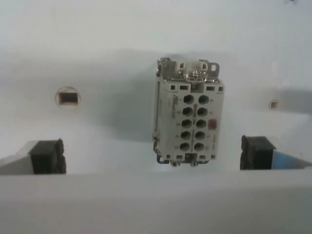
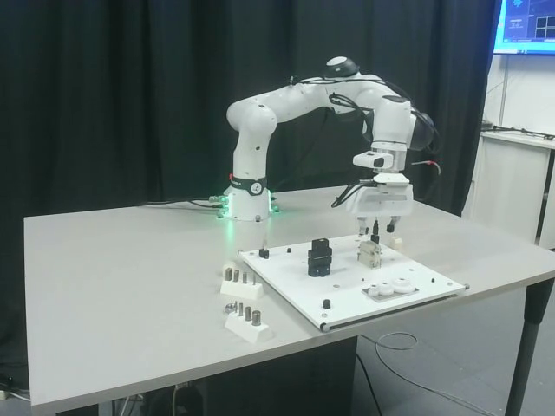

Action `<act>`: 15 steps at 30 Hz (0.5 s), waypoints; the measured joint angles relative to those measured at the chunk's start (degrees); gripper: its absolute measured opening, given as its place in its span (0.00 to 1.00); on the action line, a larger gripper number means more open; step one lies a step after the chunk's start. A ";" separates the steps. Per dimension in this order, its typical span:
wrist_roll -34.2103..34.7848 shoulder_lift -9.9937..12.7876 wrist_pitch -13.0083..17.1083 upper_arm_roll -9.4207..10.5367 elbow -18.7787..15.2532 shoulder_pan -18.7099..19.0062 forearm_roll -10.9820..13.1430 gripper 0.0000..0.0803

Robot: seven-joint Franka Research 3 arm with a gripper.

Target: Pick square peg 4.

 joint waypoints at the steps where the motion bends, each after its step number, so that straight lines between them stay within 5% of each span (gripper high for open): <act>1: -0.01 0.00 0.02 -0.02 0.00 0.00 0.00 1.00; 15: -0.33 0.00 0.24 -0.18 0.00 -0.09 0.00 1.00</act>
